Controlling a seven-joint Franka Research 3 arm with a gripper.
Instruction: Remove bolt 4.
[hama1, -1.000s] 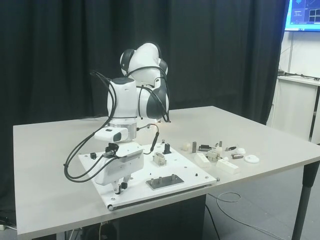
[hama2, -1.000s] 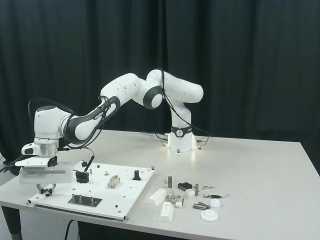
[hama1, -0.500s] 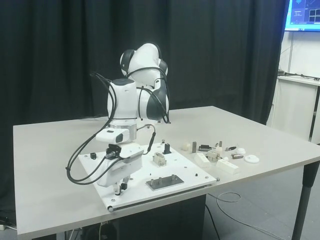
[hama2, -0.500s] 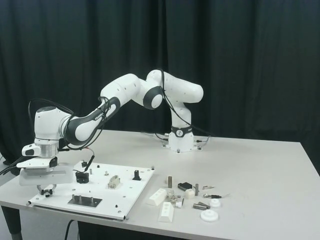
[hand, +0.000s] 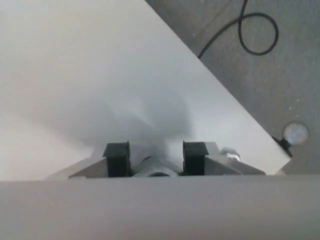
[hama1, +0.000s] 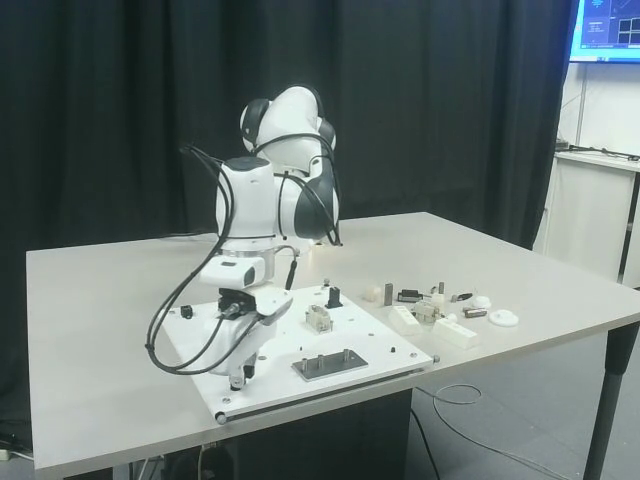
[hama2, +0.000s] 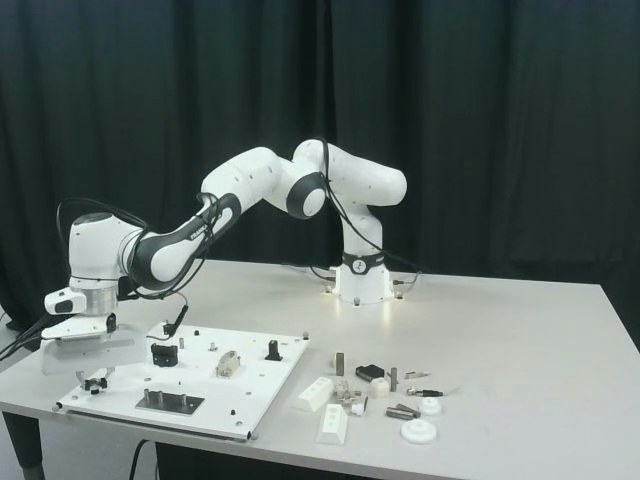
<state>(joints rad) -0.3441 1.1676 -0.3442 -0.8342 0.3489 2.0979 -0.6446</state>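
While the white arm (hama2: 250, 190) reaches low over the near corner of a flat white board (hama1: 290, 345), its gripper (hand: 156, 159) stands with two black, square-ended fingers (hand: 117, 158) set a little apart, a small rounded grey metal part, apparently the bolt (hand: 159, 170), sitting between them at the board's surface; whether the pads actually press on it cannot be told. Seen from the room, the gripper (hama1: 240, 372) hangs upright beside the board's front edge, close to the corner, with black cables (hama1: 175, 335) looping off the wrist. Smooth and matt, the board carries a grey rectangular plate (hama1: 328, 364) with two short upright pins, a small metal block (hama1: 319, 318) and a black bracket (hama1: 333, 296), all well apart from the gripper. Loose white blocks and small metal pieces (hama2: 385, 395) lie scattered on the grey table (hama2: 520, 350) beyond the board's far side. Past the board's edge, the wrist view shows speckled grey floor and a coiled black cable (hand: 252, 32).
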